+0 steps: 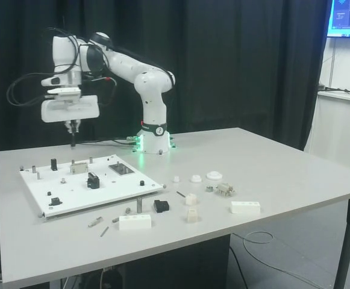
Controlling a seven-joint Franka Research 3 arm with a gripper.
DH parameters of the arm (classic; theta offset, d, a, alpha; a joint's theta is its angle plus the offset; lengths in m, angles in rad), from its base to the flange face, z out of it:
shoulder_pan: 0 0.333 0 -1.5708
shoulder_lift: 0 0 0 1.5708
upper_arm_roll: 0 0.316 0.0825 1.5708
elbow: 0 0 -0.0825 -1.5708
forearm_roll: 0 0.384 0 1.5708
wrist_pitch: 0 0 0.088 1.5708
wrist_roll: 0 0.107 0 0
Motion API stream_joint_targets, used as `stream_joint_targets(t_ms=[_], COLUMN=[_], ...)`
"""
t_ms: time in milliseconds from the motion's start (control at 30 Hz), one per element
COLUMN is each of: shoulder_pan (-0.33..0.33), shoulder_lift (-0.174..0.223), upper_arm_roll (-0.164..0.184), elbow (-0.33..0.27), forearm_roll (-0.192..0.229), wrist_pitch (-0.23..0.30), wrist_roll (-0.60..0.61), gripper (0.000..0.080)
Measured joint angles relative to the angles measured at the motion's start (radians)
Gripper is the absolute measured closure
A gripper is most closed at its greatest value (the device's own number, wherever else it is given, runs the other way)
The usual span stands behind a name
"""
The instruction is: Place USB.
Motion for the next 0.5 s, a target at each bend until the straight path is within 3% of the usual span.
stream_joint_targets(t_ms=[500], shoulder_pan=[0.143], shoulder_lift=[0.011], upper_arm_roll=[-0.001], elbow=[-0.176], forearm_roll=[0.039], wrist_pitch=[0.156], wrist_roll=[0.205], gripper=[0.0793])
